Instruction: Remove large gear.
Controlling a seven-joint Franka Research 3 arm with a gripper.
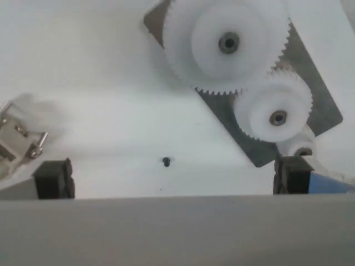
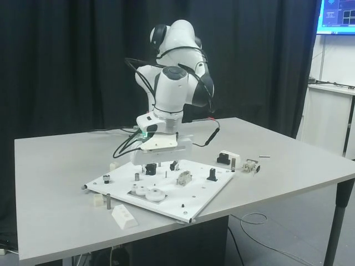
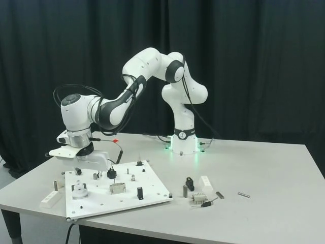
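The white Franka arm's two-finger gripper (image 1: pixel 172 177) hangs with its black fingertips (image 1: pixel 54 178) spread wide, holding nothing. The large white plastic gear (image 1: pixel 227 44) sits ahead on its grey metal plate (image 1: pixel 319 105), near the white assembly board's (image 2: pixel 213 191) front edge, not yet between the jaws.

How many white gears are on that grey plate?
3. The large gear sits at one end of the grey plate, the middle gear meshes beside it, and a small gear lies at the other end, partly hidden behind the hand's finger.
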